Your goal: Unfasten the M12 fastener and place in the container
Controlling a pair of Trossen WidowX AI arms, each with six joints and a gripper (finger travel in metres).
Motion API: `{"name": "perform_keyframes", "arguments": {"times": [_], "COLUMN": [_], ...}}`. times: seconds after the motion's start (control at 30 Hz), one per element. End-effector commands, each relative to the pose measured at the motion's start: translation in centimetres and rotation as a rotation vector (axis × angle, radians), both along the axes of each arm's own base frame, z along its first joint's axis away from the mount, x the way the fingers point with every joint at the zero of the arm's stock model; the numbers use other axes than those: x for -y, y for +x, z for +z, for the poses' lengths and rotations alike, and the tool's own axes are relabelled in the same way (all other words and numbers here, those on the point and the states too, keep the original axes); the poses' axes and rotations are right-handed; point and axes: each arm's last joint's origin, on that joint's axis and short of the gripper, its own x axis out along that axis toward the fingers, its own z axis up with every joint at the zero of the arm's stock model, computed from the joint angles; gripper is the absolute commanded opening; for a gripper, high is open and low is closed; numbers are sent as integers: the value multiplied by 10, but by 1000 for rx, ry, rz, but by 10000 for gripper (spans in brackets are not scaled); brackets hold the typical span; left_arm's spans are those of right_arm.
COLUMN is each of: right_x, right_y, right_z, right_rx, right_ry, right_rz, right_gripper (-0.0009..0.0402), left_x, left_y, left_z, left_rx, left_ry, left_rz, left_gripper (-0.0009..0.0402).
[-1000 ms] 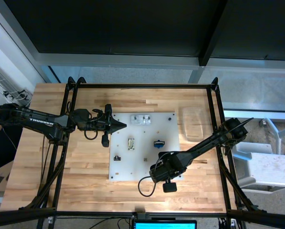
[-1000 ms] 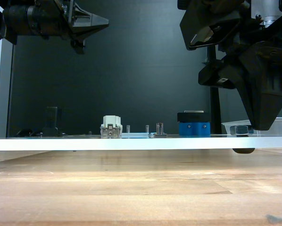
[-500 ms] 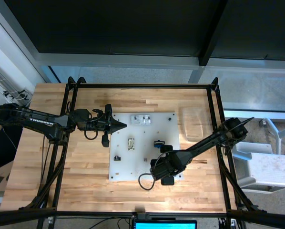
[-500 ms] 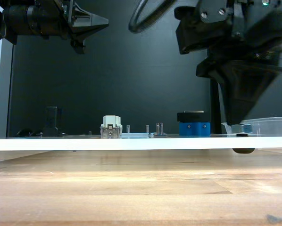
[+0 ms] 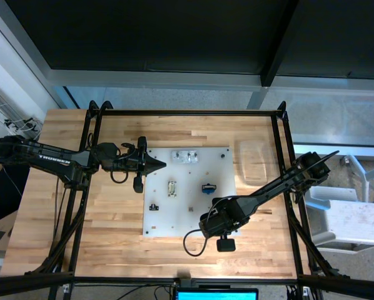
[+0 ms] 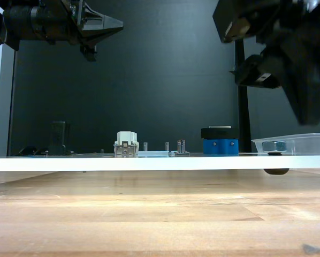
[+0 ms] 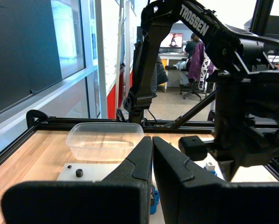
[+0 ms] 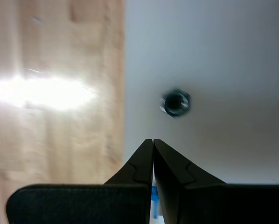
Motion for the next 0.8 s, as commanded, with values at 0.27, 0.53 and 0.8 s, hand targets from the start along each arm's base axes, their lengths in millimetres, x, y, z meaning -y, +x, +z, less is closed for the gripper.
{"name": "perform_keyframes", "arguments": {"times": [0.27,0.53,0.8], "right_x": [-5,-8,-5], "right_y": [7,11,10], "right_z": [-10,-19,-21], "right_rx": [28,36,34], "right_ry": [19,2,-41], "right_rz": [9,7,-4], "right_gripper": [0,0,0], "left_x": [0,0,0], "left_y": [0,0,0], "left_z": [0,0,0], "left_rx": [0,0,0], "left_ry": [0,0,0], "left_rz": [0,0,0], "left_gripper": [0,0,0]}}
